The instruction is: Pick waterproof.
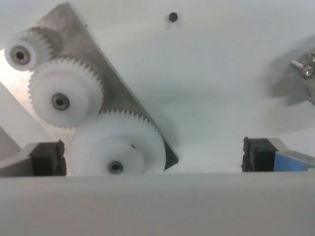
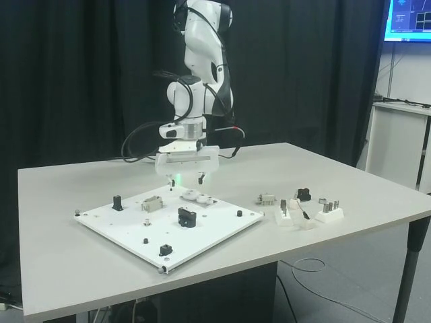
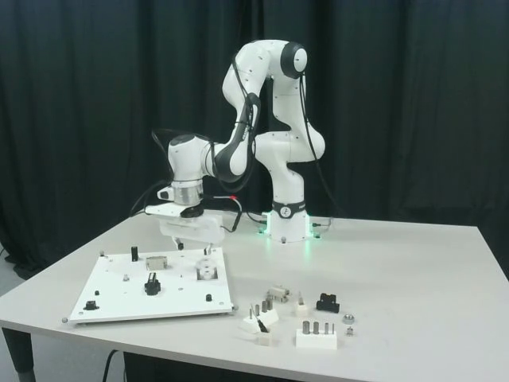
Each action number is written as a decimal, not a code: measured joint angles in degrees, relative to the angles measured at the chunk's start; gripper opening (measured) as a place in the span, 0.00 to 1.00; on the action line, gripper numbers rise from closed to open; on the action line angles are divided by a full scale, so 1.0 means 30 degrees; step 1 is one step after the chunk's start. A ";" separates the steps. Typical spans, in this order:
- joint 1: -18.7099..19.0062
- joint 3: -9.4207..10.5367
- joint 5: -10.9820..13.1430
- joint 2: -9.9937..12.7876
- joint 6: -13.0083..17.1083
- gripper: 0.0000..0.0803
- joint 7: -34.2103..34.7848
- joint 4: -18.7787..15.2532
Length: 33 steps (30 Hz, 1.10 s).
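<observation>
Smallest gear (image 1: 20,51) and metal fitting (image 1: 306,71) cut by wrist view's edges; loose table parts (image 2: 301,205) too small.

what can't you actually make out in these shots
- Wrist view: the largest white gear is cut off below by the gripper body; the metal bolt runs off the picture's edge.
- Both room views: the loose parts beside the white board, such as the black connector, are too small to identify, so which one is the waterproof part cannot be told.
- Second room view: the gripper partly hides the board behind it.
</observation>
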 joint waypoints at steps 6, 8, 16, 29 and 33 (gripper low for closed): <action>0.0145 0.0001 0.0000 0.0000 0.0156 1.00 0.0000 0.0186; 0.0205 0.0000 0.0000 0.0000 0.0245 1.00 0.0000 0.0241; 0.0409 0.0000 0.0000 -0.0052 0.0321 1.00 0.0000 0.0487; 0.0869 0.0004 0.0000 -0.0387 0.0320 1.00 -0.0069 0.0688; 0.1189 0.0010 0.0000 -0.0571 0.0319 1.00 -0.0082 0.0701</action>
